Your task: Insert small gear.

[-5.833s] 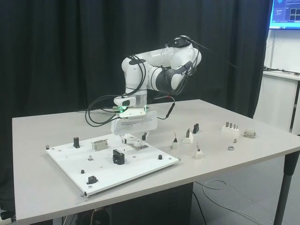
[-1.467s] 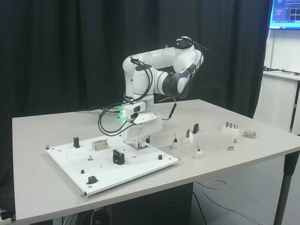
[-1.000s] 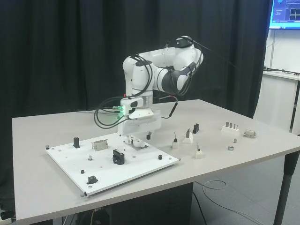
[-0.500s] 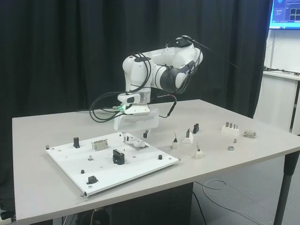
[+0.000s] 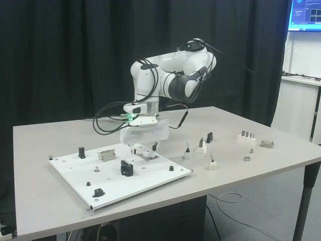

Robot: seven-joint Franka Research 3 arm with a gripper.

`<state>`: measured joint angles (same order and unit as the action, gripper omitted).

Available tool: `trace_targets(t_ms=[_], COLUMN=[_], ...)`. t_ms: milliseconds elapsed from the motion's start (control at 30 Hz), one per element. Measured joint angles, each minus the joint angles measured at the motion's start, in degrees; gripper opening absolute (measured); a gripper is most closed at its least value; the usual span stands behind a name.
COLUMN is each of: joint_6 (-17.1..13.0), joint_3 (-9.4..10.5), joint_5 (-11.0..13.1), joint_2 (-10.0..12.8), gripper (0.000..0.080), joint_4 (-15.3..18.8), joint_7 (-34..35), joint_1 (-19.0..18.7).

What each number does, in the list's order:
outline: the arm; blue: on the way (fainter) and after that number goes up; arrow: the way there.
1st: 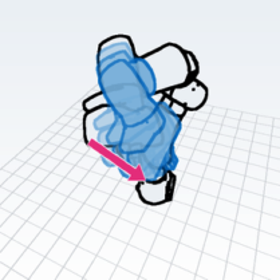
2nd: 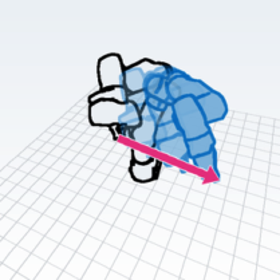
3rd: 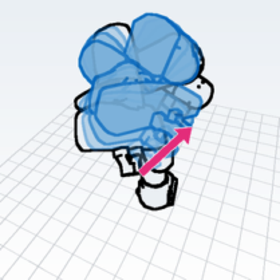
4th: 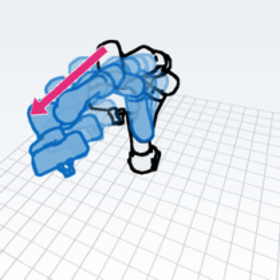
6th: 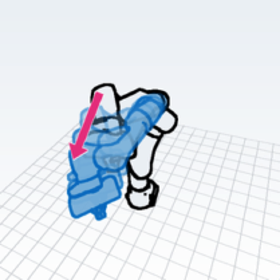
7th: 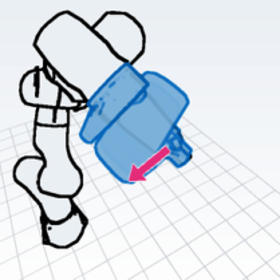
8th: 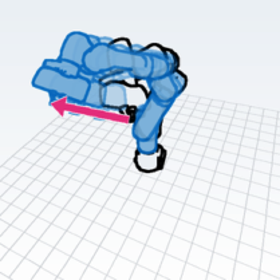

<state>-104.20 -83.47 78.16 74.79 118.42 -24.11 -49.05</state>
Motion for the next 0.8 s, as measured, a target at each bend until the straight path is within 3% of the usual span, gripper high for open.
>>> trace_targets(t_ms=[800], joint_6=[0.1], joint_3=[1.32], joint_5=[0.9], joint_2=[0.0], gripper=[0.08], joint_4=[0.0], joint_7=[-0.3], joint_1=[1.0])
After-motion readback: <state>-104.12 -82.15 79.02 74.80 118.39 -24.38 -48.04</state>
